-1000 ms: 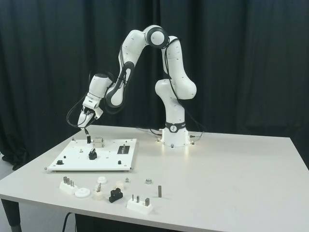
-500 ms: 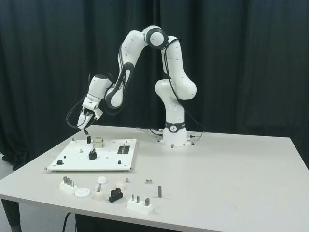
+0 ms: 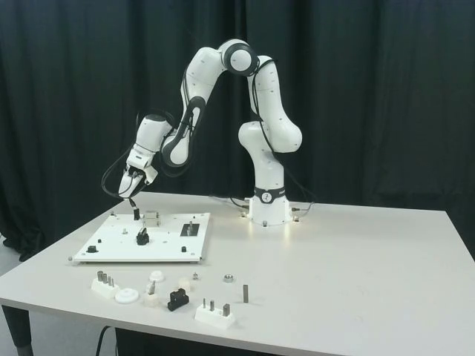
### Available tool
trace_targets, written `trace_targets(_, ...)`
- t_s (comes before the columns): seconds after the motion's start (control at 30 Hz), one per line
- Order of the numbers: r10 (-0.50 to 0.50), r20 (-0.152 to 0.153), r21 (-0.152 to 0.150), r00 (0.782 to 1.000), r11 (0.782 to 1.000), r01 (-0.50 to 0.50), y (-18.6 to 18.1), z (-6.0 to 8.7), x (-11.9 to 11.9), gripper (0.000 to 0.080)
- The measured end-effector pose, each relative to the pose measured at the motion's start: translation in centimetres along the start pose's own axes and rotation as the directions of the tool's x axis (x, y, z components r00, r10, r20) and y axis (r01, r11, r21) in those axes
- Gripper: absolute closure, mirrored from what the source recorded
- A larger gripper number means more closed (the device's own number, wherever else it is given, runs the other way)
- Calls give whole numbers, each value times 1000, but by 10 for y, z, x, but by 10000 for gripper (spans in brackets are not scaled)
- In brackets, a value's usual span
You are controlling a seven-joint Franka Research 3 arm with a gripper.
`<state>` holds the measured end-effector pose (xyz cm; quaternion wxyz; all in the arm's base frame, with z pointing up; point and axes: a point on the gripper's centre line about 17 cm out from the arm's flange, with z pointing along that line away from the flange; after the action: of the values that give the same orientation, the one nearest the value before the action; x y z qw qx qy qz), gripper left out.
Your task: Insert USB.
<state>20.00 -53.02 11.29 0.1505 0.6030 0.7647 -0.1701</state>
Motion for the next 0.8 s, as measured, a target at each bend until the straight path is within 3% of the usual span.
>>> trace_targets(0.8, 4, 1, 3, 1000, 1000, -4, -4, 0, -1, 777)
